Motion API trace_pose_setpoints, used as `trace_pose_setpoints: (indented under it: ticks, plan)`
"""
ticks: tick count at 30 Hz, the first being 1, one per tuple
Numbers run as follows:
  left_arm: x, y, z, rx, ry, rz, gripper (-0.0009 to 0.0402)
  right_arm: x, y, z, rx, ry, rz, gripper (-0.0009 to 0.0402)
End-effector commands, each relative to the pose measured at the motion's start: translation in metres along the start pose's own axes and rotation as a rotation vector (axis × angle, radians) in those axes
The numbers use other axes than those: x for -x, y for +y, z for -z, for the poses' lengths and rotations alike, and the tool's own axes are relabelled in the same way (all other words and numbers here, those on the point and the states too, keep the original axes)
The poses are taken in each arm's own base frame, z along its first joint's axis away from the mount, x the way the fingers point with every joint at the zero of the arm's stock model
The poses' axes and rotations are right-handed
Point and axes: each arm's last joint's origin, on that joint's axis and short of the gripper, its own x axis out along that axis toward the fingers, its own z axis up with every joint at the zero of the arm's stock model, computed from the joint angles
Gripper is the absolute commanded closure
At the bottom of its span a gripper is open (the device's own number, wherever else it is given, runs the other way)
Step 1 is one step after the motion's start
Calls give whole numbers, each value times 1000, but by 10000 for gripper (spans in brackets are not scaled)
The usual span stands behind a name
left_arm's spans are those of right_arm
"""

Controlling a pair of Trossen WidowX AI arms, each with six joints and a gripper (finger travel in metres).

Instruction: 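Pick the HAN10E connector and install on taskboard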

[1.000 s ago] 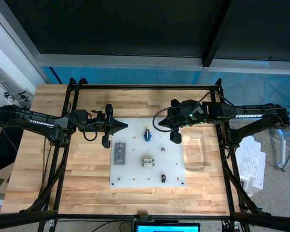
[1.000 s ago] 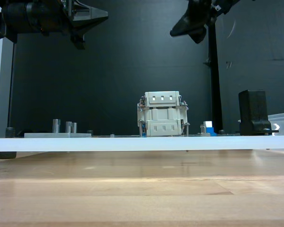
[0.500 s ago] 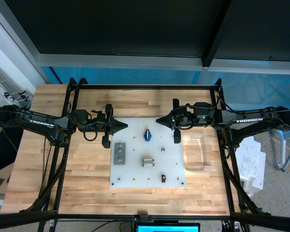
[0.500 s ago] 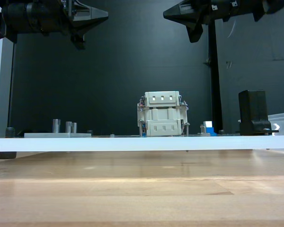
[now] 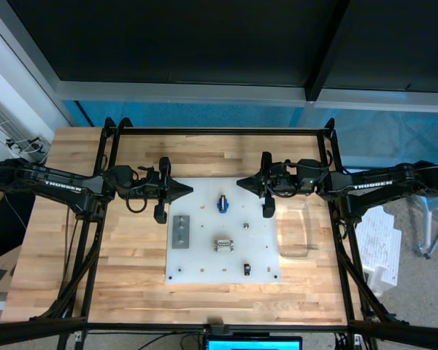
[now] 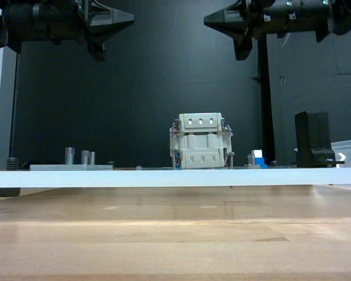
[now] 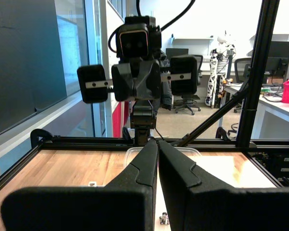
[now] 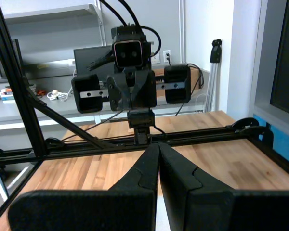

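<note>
The connector (image 5: 223, 246) stands on the white board (image 5: 204, 262), close to its middle and slightly toward the near edge. The grey metal block (image 5: 180, 231) is to its left, a small black part (image 5: 248, 269) is nearer and to its right, and the blue fitting (image 5: 222, 203) is farther back. A clear tray (image 5: 301, 232) lies on the desk (image 5: 117, 277) just beside the board's right edge.

Seen from above, the left pincer (image 5: 188, 189) hangs over the board's far left corner and points right. The right pincer (image 5: 241, 181) hangs over the far edge and points left, so the two tips face each other across a gap.

The level view adds height. Both pincers hang high above the board, well apart from the connector, which shows as an upright, stacked pale block with small metal parts at its sides.

Only the wrist views show the grip. The left pincer's fingers (image 7: 142, 163) are pressed together with nothing between them, and the right pincer's fingers (image 8: 147, 166) are the same. Each wrist camera looks straight at the opposite arm.
</note>
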Motion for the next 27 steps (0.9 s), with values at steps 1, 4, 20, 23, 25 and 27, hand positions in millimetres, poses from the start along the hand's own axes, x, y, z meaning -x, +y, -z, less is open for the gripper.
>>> trace_pose_setpoints:
  ticks: [1,4,20,23,25,27]
  plan:
    - [0,0,0,0,0,0,392,0,0,2,-8,6,-1,393]
    - [0,0,0,0,0,0,392,0,0,2,-8,6,-2,393]
    - [0,0,0,0,0,0,392,1,0,4,-8,10,-11,393]
    - [0,0,0,0,0,0,392,2,0,4,-7,9,-11,393]
    - [0,0,0,0,0,0,392,2,0,4,-8,9,-11,393]
    - [0,0,0,0,0,0,392,2,0,4,-8,9,-11,393]
